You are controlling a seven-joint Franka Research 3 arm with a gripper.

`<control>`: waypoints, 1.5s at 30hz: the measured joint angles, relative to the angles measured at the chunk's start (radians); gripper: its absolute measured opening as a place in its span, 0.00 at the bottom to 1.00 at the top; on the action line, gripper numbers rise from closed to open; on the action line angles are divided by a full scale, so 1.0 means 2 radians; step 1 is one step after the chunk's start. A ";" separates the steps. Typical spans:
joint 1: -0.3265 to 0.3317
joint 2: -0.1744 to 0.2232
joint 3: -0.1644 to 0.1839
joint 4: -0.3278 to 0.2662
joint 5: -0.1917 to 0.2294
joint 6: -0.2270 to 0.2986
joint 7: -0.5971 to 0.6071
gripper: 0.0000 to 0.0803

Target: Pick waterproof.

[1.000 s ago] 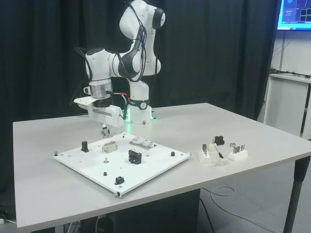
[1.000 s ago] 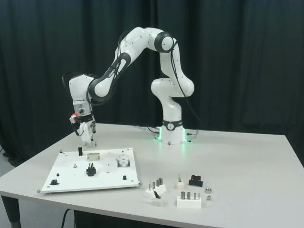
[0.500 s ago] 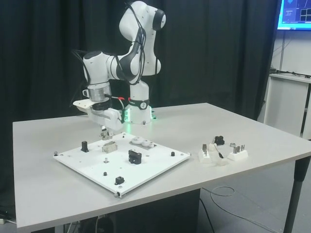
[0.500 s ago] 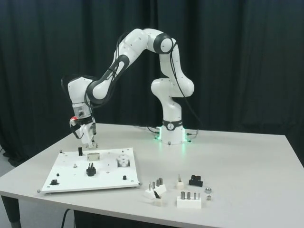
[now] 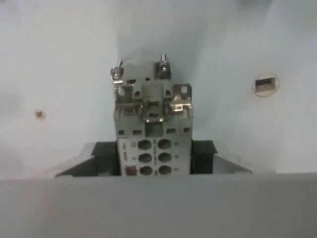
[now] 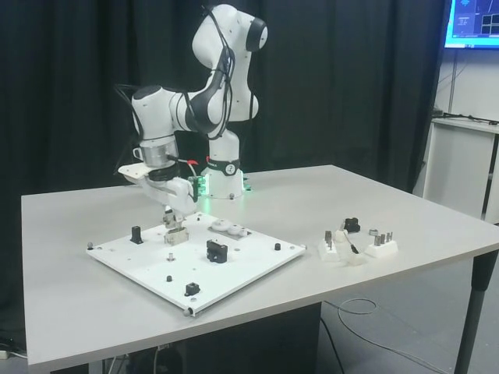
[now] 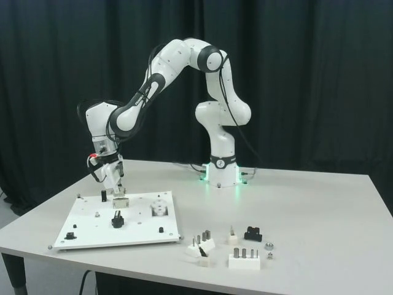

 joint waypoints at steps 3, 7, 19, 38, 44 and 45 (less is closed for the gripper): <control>0.000 0.004 0.000 0.003 0.004 -0.001 0.000 0.38; -0.001 0.008 0.000 0.007 0.008 -0.004 0.000 0.38; -0.002 0.009 0.000 0.018 0.012 -0.021 0.000 0.38; 0.050 -0.004 0.003 0.041 0.023 -0.079 0.027 0.38; 0.083 -0.005 0.003 0.040 0.023 -0.080 0.056 0.38; 0.090 -0.005 0.003 0.040 0.023 -0.080 0.062 0.38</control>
